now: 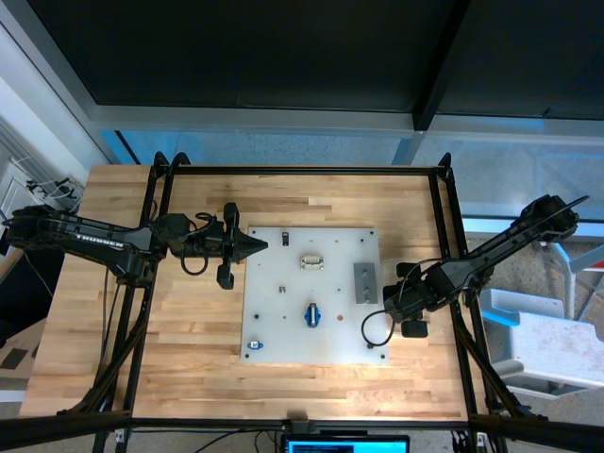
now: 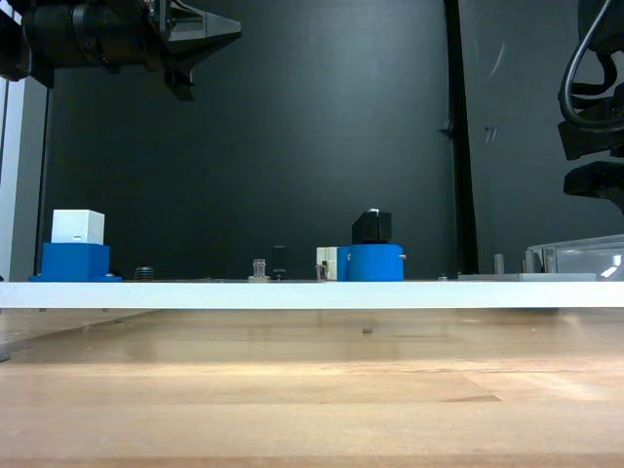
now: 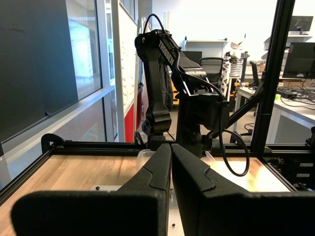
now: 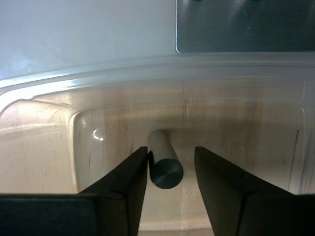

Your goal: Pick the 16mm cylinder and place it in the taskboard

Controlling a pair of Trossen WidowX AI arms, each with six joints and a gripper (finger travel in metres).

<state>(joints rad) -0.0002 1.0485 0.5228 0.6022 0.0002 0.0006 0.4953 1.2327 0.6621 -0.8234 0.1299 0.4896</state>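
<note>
At the right edge of the taskboard (image 1: 283, 321), the right gripper (image 1: 408, 307) points down into a clear plastic tray (image 4: 44, 103). Its jaws stand part open on either side of the 16mm cylinder (image 4: 162, 160), a short dull-grey metal peg lying on its side on the tray floor with one flat end facing the wrist camera. One finger is just beside the peg and the other is clearly apart from it, so nothing is clamped.

The cylinder is thus in the tray, off the white plate. The taskboard lies flat at mid-worktop (image 1: 189, 377) and carries a blue upright part (image 1: 312, 314) near its middle, a grey rectangular block (image 1: 364, 281) toward its right side, a pale connector (image 1: 310, 261) farther back and a small blue fitting (image 1: 255, 346) at its near left corner.

The left gripper (image 1: 250, 243) hovers well above the board's far left edge and points right. Its jaws are pressed together and hold nothing.
</note>
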